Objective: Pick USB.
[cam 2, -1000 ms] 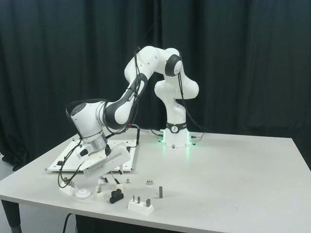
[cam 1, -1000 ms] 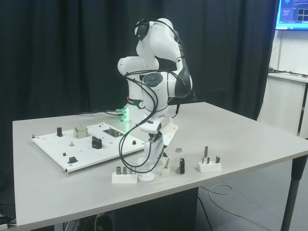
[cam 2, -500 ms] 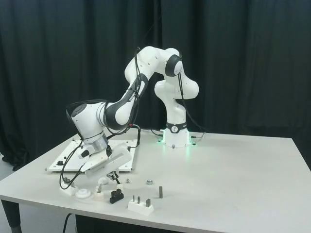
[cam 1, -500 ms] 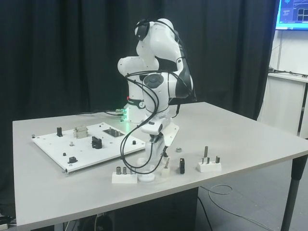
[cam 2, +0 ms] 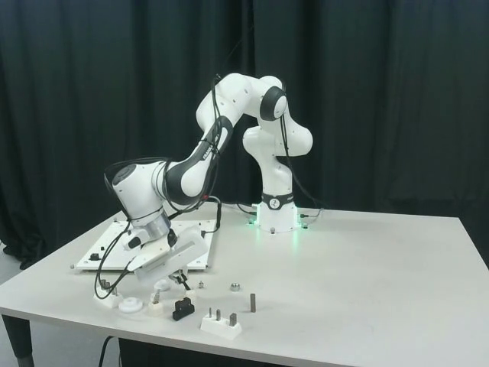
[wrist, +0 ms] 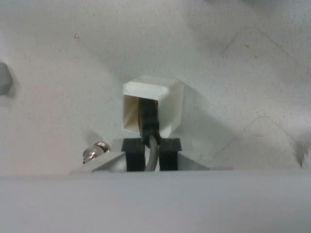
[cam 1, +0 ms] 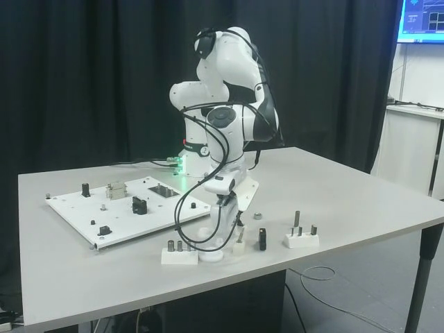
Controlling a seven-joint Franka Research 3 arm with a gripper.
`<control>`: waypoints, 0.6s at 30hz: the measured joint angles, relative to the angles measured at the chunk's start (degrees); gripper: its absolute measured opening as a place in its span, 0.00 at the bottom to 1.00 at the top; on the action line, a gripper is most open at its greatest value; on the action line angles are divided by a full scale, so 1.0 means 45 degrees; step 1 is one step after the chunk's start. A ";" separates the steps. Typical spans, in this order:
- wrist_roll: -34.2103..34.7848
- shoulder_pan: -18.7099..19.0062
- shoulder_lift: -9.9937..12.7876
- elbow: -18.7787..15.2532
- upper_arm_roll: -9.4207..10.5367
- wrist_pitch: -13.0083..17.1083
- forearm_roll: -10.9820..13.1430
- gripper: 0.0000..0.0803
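At centre frame in the wrist view, the claw [wrist: 151,158] pinches the USB [wrist: 148,119] standing in its white holder [wrist: 165,99], whose walls keep it upright for gripping.

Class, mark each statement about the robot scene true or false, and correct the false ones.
1. The gripper grips the USB. True.
2. The USB is clear of its white holder. False: its tip is inside the holder.
3. A white board lies on the table. True.
4. The arm's base glows green. True.
5. The nut lies on the white board. False: it lies on the table.
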 joint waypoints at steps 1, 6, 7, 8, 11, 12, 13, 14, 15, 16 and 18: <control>-0.0004 0.0000 0.0000 0.0023 -0.0014 -0.0043 0.0000 0.07; -0.0012 0.0000 -0.0003 0.0256 -0.0129 -0.0463 -0.0018 0.07; -0.0012 0.0000 -0.0003 0.0332 -0.0165 -0.0597 -0.0023 0.07; -0.0012 0.0000 -0.0003 0.0411 -0.0205 -0.0739 -0.0028 0.07; -0.0012 0.0001 -0.0004 0.0682 -0.0332 -0.1180 -0.0049 0.07; -0.0012 0.0003 -0.0004 0.0773 -0.0375 -0.1323 -0.0060 0.07; -0.0012 0.0003 -0.0006 0.0882 -0.0422 -0.1492 -0.0071 0.06; -0.0012 0.0003 -0.0007 0.0978 -0.0459 -0.1628 -0.0080 0.06; -0.0012 0.0004 -0.0007 0.1079 -0.0503 -0.1774 -0.0089 0.06; -0.0012 0.0004 -0.0008 0.1168 -0.0541 -0.1904 -0.0095 0.06; -0.0012 0.0004 -0.0008 0.1351 -0.0609 -0.2129 -0.0105 0.06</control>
